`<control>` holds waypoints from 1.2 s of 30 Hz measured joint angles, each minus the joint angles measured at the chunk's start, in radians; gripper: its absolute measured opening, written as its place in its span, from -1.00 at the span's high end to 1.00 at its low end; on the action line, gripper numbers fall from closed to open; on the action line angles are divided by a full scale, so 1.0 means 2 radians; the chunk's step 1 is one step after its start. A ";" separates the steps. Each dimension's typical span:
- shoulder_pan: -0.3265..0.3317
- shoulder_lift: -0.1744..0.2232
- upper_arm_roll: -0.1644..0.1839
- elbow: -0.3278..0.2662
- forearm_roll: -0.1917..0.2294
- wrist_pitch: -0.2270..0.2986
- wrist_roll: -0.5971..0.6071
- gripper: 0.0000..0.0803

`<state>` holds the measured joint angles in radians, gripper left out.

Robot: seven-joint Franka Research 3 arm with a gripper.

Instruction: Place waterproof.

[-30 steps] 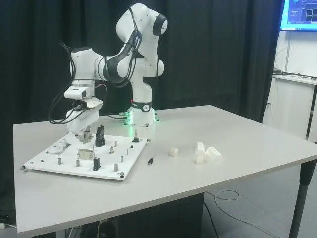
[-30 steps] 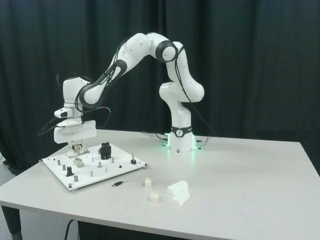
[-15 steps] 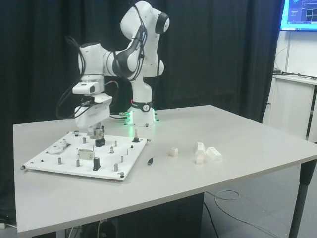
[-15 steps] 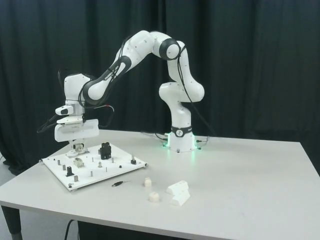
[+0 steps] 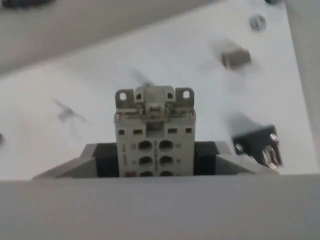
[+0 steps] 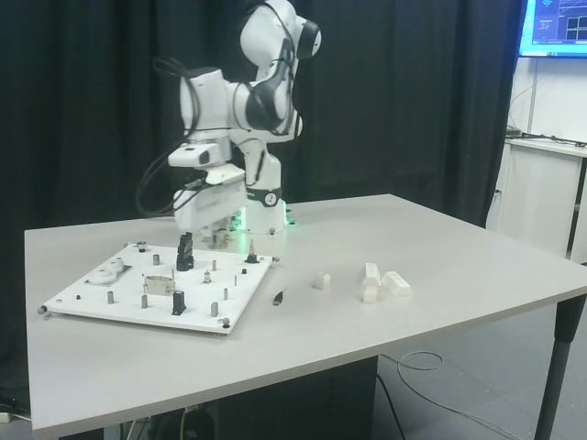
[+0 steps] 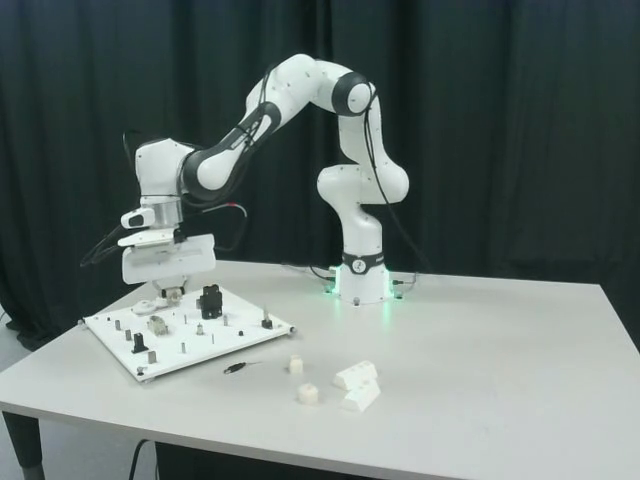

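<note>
White two-fingered gripper clamped on a grey rectangular multi-pin waterproof connector, held above the white flat assembly board, a black upright clip at its 8 o'clock in the first room view.

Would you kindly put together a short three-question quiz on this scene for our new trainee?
1. True or false: the gripper holds a grey connector with round sockets in its face.
2. Over what does the gripper hang? A) the white assembly board B) the loose white blocks C) the bare table
3. Fill in: the light at the arm's base glows ____.

Key: 1 true; 2 A; 3 green.
</note>
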<state>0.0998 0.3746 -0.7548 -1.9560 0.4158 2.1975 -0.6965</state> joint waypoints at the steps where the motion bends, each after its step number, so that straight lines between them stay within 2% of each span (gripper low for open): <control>1: 0.005 0.000 0.000 0.001 -0.002 -0.003 0.013 0.23; 7: 0.041 0.000 0.001 0.005 -0.007 -0.014 0.089 0.23; 18: 0.095 0.006 0.008 0.005 -0.027 -0.009 0.214 0.23; 27: 0.105 0.019 0.034 0.003 -0.031 0.023 0.284 0.23; 36: 0.105 0.032 0.057 -0.006 -0.031 0.065 0.321 0.23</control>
<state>0.3094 0.4387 -0.6410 -1.9676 0.3529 2.3282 -0.0541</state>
